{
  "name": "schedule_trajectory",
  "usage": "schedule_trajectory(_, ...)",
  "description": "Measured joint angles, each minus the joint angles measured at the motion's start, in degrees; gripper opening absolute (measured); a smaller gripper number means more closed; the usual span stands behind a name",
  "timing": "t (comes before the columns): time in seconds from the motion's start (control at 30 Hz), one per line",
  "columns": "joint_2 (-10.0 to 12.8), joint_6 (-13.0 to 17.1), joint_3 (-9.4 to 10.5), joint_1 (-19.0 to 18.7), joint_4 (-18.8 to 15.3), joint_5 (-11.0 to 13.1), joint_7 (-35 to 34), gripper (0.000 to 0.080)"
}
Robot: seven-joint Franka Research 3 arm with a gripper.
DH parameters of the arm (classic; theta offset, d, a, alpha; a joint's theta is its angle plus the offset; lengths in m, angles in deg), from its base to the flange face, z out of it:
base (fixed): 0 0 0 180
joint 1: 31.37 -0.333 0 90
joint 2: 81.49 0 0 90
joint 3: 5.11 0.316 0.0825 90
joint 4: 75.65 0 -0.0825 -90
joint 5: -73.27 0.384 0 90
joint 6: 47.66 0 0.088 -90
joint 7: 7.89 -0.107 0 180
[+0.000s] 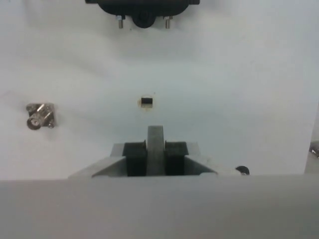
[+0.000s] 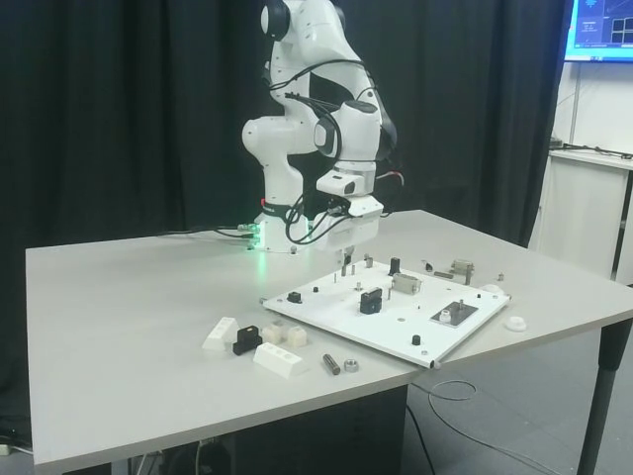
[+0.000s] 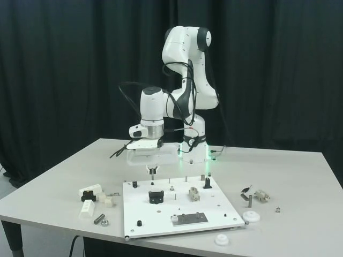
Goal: Place square peg 2.
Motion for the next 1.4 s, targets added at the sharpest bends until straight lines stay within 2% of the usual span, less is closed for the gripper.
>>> schedule_trajectory(0.6, 0.0, 0.0, 0.06, 0.0, 0.9, 0.0, 0.0, 0.0073)
schedule_trajectory(0.83, 0.0, 0.0, 0.66, -0.1, 1.4, 0.0, -0.6, 0.0073)
schedule_trajectory(1.1, 0.0, -0.2, 2.77, -1.2, 1.9, 0.2, -3.4, 0.0073)
schedule_trajectory(1.4, -0.6, -1.7, 6.55, -3.5, 2.1, 0.3, -9.5, 0.0073)
